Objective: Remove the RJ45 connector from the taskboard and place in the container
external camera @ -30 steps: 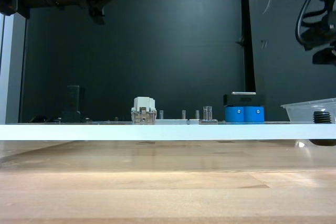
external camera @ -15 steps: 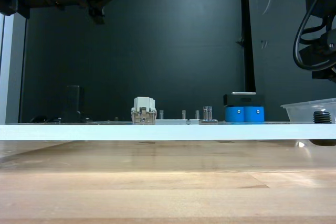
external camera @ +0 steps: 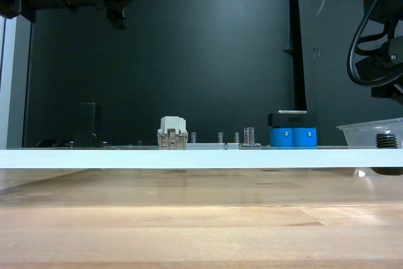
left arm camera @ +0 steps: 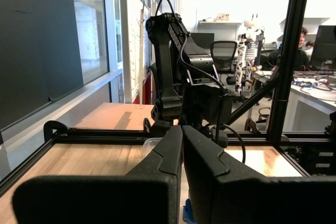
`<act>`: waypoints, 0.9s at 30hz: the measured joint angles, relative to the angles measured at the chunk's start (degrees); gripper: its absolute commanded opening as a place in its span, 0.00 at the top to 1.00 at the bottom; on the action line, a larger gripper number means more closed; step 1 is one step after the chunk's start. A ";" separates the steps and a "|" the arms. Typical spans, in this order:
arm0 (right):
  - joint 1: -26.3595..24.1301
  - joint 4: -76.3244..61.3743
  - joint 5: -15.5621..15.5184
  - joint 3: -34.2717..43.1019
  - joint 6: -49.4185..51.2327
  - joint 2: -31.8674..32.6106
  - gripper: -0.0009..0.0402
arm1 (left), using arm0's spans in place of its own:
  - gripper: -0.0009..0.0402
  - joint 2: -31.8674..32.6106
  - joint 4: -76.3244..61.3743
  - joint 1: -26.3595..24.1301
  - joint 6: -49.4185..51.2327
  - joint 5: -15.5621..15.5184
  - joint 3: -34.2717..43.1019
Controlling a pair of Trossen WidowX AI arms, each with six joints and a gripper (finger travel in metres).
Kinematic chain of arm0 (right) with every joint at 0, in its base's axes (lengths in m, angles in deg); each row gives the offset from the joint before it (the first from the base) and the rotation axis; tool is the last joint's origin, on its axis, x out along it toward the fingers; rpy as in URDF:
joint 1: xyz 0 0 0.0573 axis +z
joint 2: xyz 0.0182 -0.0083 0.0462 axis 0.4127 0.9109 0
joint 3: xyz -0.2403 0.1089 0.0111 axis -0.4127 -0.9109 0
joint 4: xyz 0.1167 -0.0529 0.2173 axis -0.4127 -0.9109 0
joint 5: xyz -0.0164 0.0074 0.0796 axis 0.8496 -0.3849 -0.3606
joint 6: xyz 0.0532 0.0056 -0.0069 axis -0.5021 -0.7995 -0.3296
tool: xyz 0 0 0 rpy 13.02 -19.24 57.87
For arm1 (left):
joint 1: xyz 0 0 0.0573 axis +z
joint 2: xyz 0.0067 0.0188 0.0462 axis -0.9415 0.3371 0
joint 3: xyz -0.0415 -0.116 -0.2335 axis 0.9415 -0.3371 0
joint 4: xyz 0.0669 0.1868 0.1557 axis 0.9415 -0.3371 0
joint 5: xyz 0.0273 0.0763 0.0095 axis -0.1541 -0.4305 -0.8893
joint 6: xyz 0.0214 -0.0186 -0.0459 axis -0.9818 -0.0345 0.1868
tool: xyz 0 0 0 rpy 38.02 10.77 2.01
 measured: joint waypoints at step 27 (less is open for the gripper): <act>0.48 0.72 -1.55 1.14 -2.71 0.09 0.98 | 0.98 0.00 0.00 0.00 0.00 0.00 0.00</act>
